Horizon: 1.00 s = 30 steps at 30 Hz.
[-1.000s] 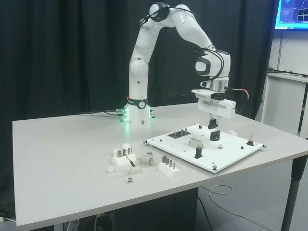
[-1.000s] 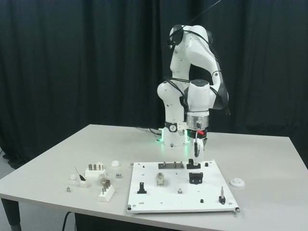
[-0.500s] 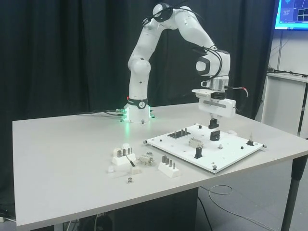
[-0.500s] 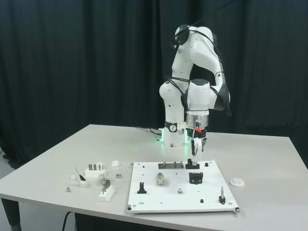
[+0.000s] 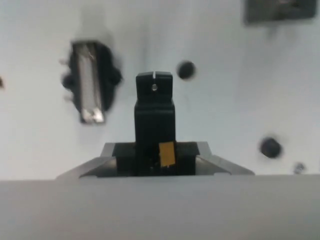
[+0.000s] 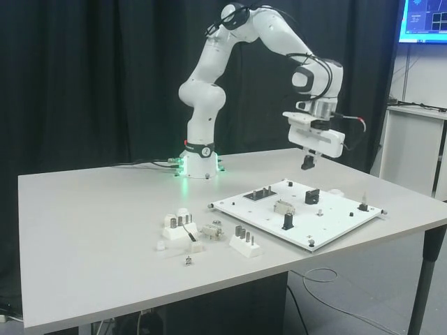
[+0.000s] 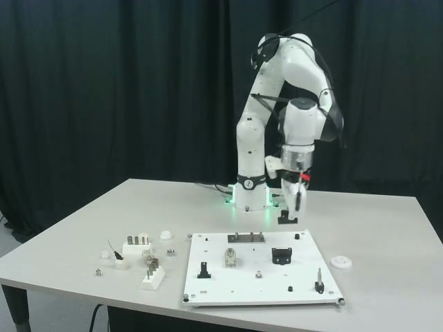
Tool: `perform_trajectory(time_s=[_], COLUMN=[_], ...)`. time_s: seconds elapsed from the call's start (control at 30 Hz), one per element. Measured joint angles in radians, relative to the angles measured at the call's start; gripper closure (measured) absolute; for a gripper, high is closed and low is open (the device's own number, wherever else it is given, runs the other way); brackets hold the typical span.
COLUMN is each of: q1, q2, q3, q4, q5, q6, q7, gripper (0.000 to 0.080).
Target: Insert D-SUB.
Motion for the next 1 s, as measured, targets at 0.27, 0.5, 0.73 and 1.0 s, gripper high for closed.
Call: perform_trajectory(time_s=[0.27,0.5,0.73,1.0], q1=[0.195,0.301,0.32,0.309], q2=[0.054,0.114,0.198,0.326], q3=[-0.142,-0.206,-0.22,-0.241], q4=[0.017,0.017,0.017,0.013], q5=[0.001,0.025,0.073,0.182], q6=[-0.088,-0.12,-0.122,-0.122], q7=[-0.081,-0.091,-0.102,-0.114], gripper=[0.0648,0.0648,0.0648,0.0648])
